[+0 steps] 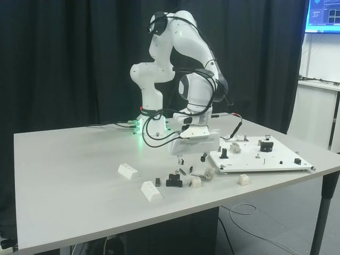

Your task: Remove round peg 1.

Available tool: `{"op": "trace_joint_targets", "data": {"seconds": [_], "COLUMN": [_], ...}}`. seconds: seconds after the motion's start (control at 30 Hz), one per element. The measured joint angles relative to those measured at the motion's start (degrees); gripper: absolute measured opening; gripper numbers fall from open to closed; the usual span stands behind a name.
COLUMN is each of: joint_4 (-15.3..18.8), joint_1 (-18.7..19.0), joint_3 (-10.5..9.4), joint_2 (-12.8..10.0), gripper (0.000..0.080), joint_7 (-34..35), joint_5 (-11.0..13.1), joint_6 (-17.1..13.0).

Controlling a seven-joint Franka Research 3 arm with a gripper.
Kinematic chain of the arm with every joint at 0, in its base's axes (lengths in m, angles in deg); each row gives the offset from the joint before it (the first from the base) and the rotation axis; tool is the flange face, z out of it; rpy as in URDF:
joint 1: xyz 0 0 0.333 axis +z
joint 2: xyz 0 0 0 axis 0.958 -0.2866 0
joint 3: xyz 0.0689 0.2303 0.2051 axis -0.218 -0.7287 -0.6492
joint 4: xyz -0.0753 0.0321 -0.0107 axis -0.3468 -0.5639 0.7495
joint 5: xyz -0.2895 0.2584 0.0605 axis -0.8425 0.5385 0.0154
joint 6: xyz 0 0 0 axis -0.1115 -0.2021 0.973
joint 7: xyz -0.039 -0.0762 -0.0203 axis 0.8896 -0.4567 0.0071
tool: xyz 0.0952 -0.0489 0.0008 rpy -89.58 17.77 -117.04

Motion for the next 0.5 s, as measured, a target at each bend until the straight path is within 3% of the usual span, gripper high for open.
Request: {"op": "trace_joint_targets", "data": {"seconds": [0.5], "joint_4": [-0.25], "joint_1": [0.02], "joint_3": [0.00], "joint_2": [0.02], "gripper": [0.0800], "joint_7": [0.00], "joint_5": [0.00], "joint_6": [0.46]}}
